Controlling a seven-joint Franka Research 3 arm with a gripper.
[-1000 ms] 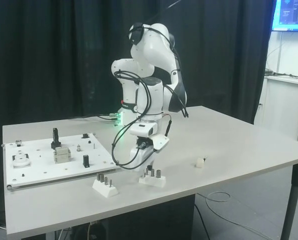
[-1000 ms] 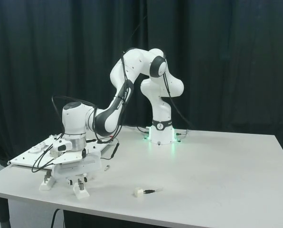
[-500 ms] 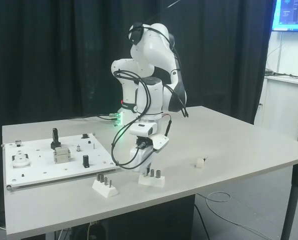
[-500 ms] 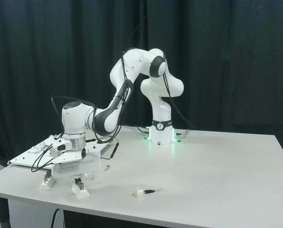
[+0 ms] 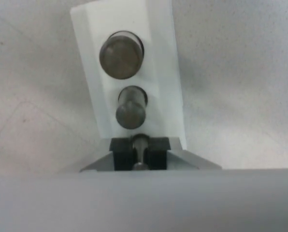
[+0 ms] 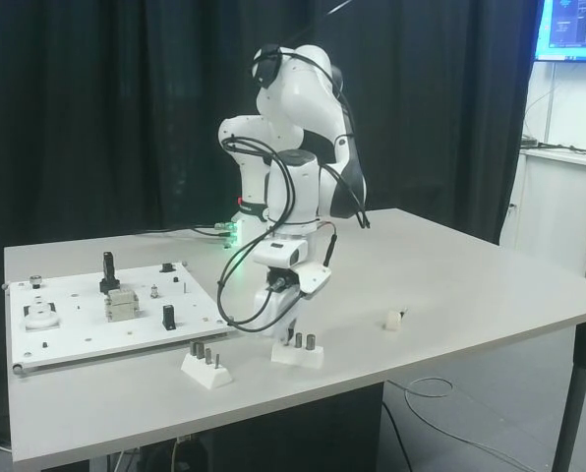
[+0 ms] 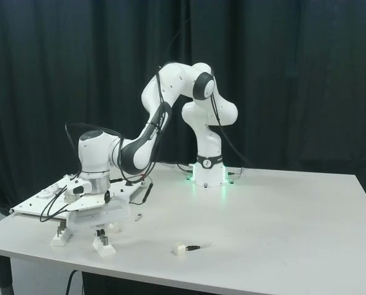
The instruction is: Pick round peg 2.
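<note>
Three pegs stand upright in the white holder; the gripper has its black pads pinching the thinnest, endmost one, round peg 2, for a straight lift

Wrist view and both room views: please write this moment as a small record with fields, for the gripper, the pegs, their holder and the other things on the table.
gripper: black fingers closed around the thinnest peg, low over the holder
held peg: thinnest round peg, at the end of the row, seated in the holder
other pegs: middle round peg and thickest round peg, both free
holder: white peg holder, near the table's front edge
second holder: beside it, with its own pegs
board: white assembly board, apart from both holders
table: grey table
</note>
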